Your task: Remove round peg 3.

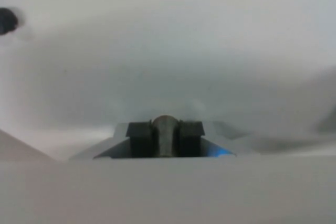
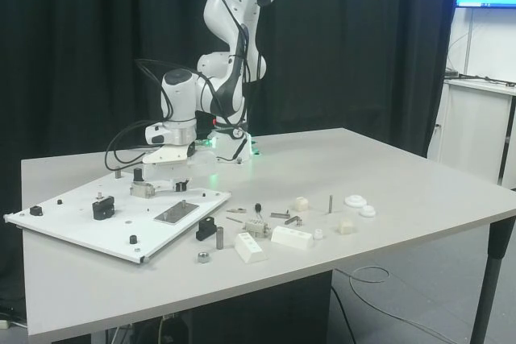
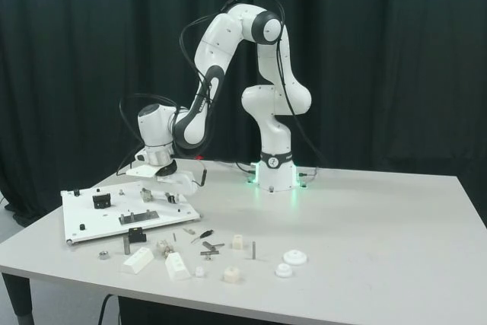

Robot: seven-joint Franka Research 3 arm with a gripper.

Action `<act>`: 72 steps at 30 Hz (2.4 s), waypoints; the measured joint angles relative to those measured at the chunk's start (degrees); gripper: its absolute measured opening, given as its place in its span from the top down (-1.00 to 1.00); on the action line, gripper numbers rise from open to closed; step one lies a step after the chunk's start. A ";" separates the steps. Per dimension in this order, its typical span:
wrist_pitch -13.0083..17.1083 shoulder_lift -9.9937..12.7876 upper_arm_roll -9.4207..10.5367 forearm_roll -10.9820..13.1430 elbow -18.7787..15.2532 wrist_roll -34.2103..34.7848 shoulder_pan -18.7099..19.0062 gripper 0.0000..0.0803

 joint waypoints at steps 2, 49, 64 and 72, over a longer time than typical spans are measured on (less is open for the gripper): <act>0.03 0.00 0.00 0.00 -0.01 0.17 0.03 0.73; 0.23 -0.41 -0.49 -0.06 -0.30 1.17 0.50 0.73; -0.96 -2.06 -1.84 -0.54 -0.43 1.35 1.22 0.73; -1.56 -3.02 -2.34 -1.05 -0.47 1.40 1.37 0.73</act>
